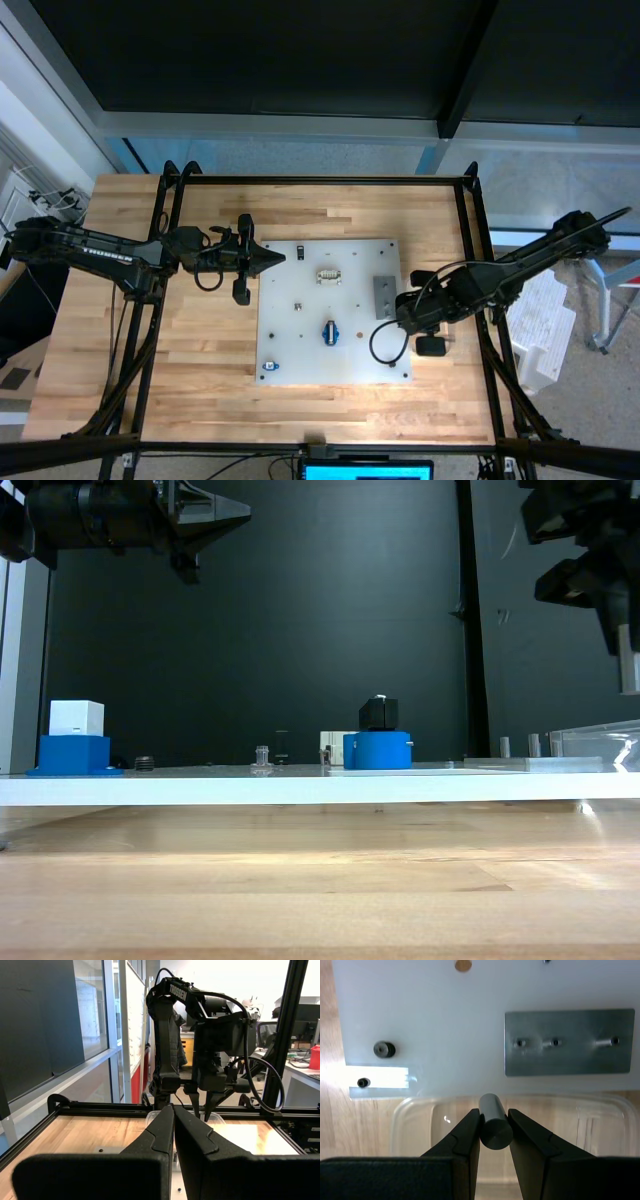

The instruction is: Pick the 16mm cylinder and install on the taskboard

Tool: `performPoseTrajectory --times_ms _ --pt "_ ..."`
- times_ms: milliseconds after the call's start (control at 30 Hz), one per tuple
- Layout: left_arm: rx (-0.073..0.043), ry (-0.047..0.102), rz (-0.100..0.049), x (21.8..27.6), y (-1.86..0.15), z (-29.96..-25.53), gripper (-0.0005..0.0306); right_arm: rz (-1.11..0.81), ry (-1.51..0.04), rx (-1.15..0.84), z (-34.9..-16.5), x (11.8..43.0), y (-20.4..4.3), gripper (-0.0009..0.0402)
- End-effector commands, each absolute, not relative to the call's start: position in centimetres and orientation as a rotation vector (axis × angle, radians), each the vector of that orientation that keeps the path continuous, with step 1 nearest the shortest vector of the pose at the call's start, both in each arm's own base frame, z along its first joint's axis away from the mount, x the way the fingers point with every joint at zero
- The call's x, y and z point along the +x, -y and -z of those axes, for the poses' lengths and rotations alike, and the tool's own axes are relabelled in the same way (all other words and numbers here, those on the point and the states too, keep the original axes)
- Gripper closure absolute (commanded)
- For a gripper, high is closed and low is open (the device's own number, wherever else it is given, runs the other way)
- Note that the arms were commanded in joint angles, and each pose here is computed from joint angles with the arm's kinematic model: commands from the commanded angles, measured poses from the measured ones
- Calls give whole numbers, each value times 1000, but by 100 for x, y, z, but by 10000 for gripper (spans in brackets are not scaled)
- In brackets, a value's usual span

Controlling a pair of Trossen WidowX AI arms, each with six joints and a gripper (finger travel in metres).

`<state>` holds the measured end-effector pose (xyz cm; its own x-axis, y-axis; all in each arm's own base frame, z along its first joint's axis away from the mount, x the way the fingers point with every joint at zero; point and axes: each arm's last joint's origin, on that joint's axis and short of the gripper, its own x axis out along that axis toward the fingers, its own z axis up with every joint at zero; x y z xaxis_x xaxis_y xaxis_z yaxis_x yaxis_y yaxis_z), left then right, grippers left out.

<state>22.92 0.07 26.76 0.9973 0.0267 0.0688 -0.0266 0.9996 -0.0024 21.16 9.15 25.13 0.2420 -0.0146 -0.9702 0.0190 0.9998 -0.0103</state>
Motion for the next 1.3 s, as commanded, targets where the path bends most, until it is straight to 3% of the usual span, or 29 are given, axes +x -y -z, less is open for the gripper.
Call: performPoseTrajectory --times_ms 33,800,1300 --pt "-1 69 -27 2293 -8 -2677 300 41 -1320 21 -2487 2229 -908 381" --pt "-1 69 -26 2293 -8 -2677 300 62 -1334 24 -2258 2981 -1158 381" --pt "-1 69 -27 2293 -8 -2677 300 48 -1331 14 -2034 3163 -1234 381"
